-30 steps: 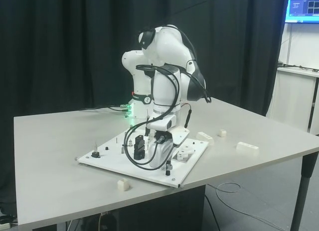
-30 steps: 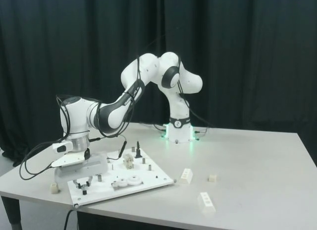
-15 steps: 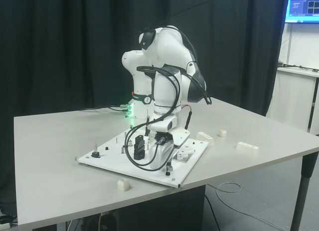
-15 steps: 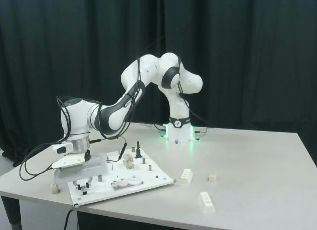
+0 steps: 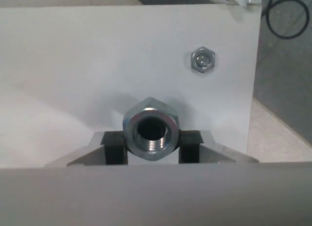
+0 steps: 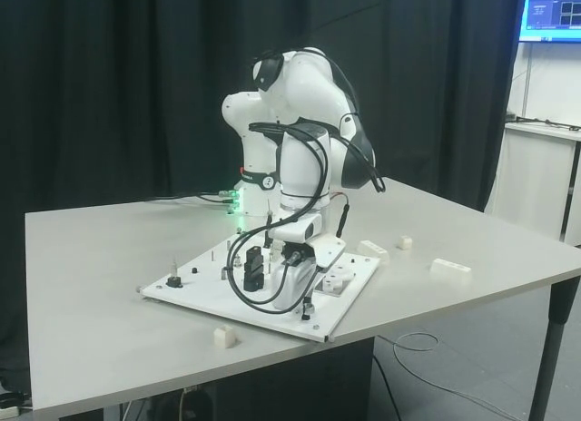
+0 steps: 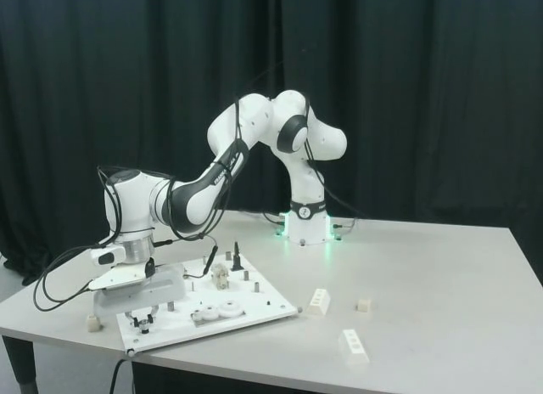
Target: Insert bolt 4.
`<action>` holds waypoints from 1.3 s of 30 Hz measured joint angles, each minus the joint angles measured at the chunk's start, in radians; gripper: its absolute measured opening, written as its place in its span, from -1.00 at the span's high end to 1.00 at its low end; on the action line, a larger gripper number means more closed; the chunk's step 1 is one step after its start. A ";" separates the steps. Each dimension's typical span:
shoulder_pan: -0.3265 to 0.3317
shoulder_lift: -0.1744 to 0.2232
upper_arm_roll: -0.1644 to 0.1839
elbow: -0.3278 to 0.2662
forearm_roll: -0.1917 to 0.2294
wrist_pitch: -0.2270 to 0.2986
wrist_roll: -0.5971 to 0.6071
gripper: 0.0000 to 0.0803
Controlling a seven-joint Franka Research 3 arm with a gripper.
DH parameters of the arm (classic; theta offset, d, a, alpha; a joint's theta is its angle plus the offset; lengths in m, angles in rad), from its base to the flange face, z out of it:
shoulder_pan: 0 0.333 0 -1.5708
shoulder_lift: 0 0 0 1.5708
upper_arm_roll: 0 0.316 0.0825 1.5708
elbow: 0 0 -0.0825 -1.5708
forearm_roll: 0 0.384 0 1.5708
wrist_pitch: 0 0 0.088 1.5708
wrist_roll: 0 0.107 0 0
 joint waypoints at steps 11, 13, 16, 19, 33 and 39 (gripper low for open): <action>0.000 0.000 -0.001 -0.001 0.000 -0.013 0.000 0.44; -0.001 0.000 -0.001 -0.001 0.000 -0.014 0.000 0.44; -0.002 -0.001 -0.001 -0.002 0.000 -0.014 0.000 0.44; -0.002 -0.001 -0.001 -0.002 0.000 -0.014 0.000 0.44; -0.002 -0.001 -0.001 -0.003 0.001 -0.014 0.004 0.44; -0.002 -0.001 -0.001 -0.003 0.002 -0.014 0.007 0.44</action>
